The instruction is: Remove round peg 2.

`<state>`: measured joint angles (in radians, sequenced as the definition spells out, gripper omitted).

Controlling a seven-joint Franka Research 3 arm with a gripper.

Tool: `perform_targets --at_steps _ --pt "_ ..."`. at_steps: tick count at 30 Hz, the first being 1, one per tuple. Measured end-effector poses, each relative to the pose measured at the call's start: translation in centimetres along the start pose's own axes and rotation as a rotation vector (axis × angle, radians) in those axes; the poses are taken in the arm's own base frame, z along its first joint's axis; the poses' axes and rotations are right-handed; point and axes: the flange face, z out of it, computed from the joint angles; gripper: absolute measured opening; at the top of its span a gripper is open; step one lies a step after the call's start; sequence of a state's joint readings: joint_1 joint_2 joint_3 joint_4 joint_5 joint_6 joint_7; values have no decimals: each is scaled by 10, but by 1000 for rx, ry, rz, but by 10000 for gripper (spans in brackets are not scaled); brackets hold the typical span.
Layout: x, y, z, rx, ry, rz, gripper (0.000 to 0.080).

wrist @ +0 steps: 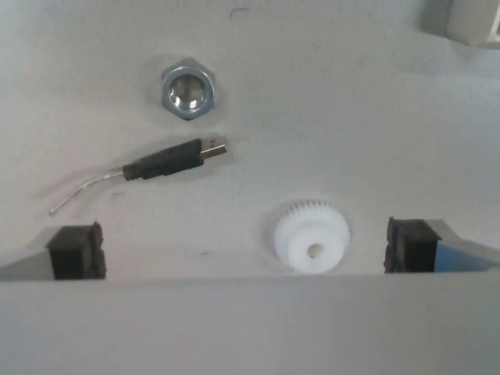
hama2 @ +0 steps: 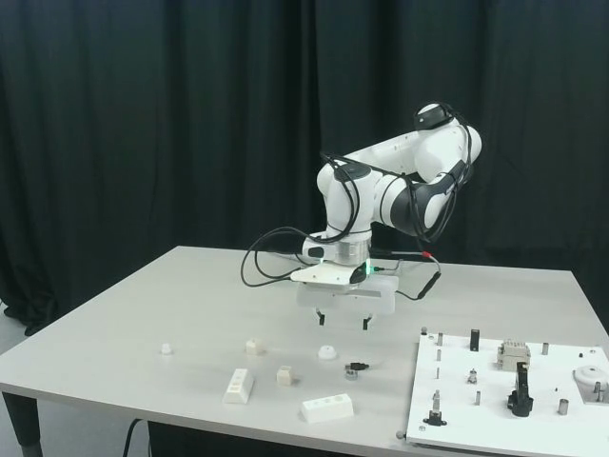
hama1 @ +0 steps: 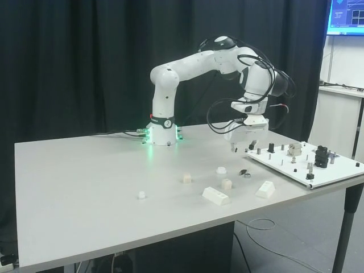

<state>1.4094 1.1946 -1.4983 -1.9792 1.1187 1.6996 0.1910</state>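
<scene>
Gripper point(hama2: 343, 323) hangs above the grey table point(hama2: 190, 314), fingers set apart and holding nothing, over the white gear point(wrist: 312, 236), the steel nut point(wrist: 188, 87) and the USB plug point(wrist: 176, 158). Pegs stand upright on the white board point(hama2: 495, 405) at lower right of the second room view, well apart from the gripper; which is round peg 2 cannot be told. The coming move runs rightward to that board.

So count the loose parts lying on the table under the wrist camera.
3: a white gear between the open gripper's fingertips, a black USB plug past it, and a metal nut beyond that. The gripper body may hide others.
</scene>
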Motion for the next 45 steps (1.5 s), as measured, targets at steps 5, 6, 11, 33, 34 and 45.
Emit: perform_targets --at_steps 5,6,11,33,34,45 --pt "0 -1 0 5 -2 -1 800" --pt "-1 -1 0 7 -3 0 800" --pt "-2 -3 0 17 -13 -2 800" --pt "-50 -39 5 82 -101 34 800" --pt "-54 -42 6 83 -103 37 800" --pt "-96 -73 11 91 -70 83 800"
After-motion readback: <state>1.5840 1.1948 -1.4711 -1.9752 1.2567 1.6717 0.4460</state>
